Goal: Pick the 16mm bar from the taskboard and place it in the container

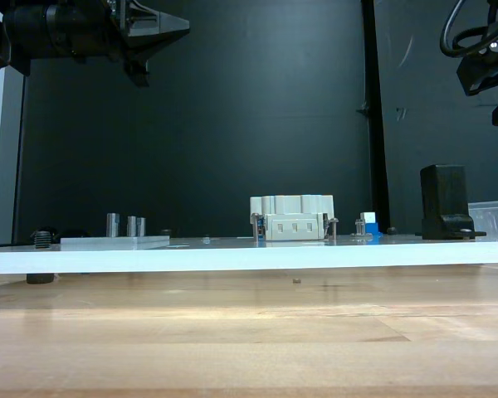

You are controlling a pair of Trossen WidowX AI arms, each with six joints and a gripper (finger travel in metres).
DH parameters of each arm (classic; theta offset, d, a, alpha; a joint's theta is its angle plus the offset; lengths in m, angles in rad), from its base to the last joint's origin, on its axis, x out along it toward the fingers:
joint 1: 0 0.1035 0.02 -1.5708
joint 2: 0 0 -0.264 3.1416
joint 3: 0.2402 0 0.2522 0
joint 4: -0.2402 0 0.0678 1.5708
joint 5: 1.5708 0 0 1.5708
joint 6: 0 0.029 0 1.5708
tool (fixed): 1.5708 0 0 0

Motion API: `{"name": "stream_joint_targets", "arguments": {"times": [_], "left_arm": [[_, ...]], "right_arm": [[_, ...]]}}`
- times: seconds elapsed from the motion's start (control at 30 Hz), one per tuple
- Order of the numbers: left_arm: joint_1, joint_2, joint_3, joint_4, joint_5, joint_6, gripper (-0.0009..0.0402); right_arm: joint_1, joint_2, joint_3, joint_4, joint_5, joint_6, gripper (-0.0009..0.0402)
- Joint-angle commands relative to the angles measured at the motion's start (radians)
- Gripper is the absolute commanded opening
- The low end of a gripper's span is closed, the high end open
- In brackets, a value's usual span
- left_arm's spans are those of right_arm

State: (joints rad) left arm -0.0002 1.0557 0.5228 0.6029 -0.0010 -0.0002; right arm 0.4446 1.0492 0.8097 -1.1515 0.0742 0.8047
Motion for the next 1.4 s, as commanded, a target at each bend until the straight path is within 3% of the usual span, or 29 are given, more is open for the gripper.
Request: {"name": "stream_joint_targets", "arguments": {"times": [0.03, 0.8, 1.4], "left_arm": [[0.000, 0.000, 0.000, 0.000, 0.001, 0.000, 0.0000], [0.000, 0.000, 0.000, 0.000, 0.000, 0.000, 0.0000], [0.000, 0.000, 0.000, 0.000, 0.000, 0.000, 0.0000]], "right_arm": [[0.000, 0.002, -0.004, 0.000, 0.001, 0.005, 0.0053], [0.000, 0.007, -0.031, 0.005, 0.003, 0.021, 0.0195], [0.000, 0.007, -0.031, 0.005, 0.003, 0.020, 0.0210]]}}
